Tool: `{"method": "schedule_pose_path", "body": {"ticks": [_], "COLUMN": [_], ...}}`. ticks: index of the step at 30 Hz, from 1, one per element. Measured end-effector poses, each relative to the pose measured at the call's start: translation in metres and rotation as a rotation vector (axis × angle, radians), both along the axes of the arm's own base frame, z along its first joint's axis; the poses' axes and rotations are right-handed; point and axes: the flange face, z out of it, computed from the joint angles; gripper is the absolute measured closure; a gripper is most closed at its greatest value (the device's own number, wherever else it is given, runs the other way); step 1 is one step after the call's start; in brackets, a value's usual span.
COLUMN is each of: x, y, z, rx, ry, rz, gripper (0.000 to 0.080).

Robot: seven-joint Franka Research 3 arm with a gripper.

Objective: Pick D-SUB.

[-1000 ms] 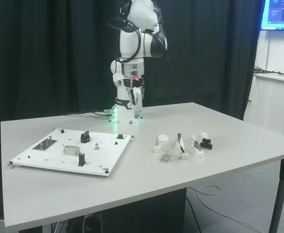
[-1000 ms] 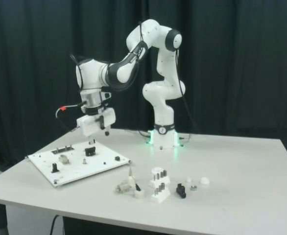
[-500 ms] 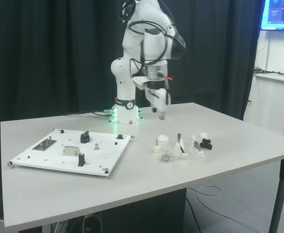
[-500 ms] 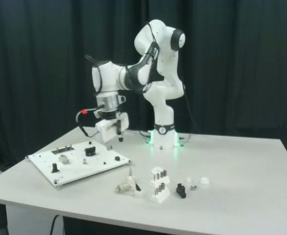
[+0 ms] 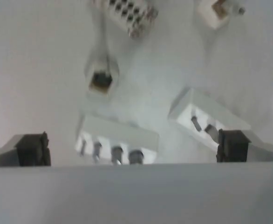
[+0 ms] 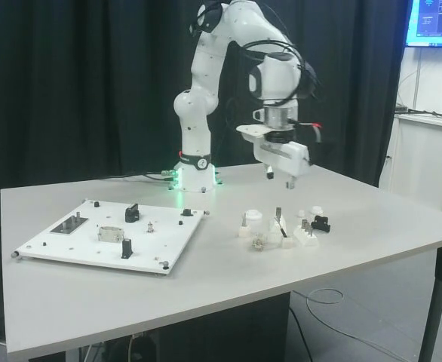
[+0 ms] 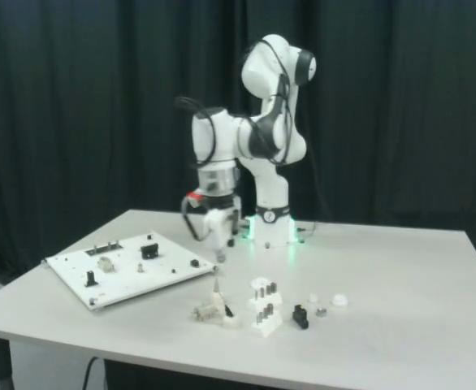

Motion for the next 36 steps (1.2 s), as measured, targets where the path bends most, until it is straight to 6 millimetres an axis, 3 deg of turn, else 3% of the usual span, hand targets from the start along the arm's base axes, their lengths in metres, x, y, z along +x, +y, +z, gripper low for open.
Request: {"method": "schedule_pose_path", "body": {"ticks": [16,25,36], "x": [-0.004,-0.004,-0.002], "y": [0.088,0.114,0.133], "z": [-0.002,0.004,0.012], "rx": [-0.049,-0.05,-0.049], "ry": [-0.001,-0.022,-0.041], "rz": [0.256,0.302,0.323], "gripper": [0.0003,0.0003,0.0003]}}
